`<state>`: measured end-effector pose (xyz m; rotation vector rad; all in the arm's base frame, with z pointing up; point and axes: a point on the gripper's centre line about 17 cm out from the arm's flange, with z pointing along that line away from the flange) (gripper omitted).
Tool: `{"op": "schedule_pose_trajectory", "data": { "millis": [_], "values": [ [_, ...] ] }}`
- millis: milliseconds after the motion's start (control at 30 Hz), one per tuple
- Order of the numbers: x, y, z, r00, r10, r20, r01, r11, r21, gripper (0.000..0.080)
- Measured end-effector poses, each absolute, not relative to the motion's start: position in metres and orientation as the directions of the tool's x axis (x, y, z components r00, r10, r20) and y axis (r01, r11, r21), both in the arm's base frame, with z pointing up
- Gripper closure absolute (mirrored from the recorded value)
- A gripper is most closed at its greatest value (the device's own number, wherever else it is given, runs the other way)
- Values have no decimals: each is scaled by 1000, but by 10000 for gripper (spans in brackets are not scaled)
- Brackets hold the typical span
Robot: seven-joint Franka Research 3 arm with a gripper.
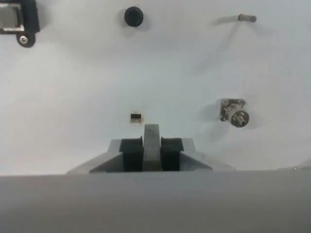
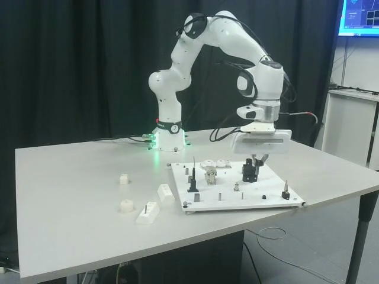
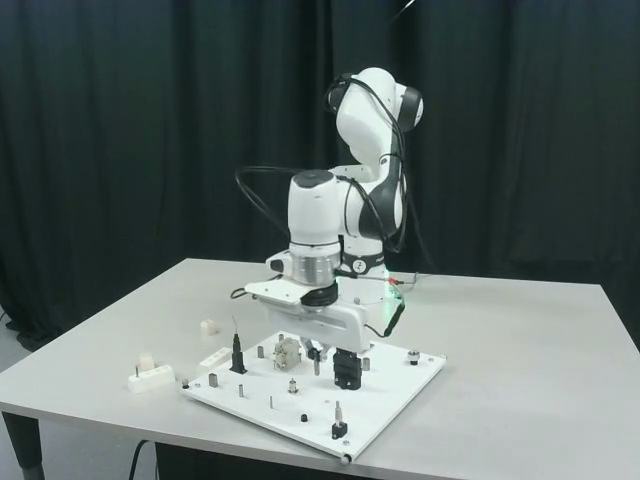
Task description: Insert square peg 2.
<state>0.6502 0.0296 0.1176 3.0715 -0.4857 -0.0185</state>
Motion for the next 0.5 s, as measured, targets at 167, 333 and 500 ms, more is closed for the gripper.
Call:
{"op": "schedule_pose_trajectory", "data": {
  "millis": [167,333,500],
  "values": [
    [647,32,111,949,-316,8,-316,-948,40,728],
    [645,34,106,945,-326,25,-326,-945,37,728],
    [643,35,102,942,-333,37,-334,-942,31,728]
  ]
}}
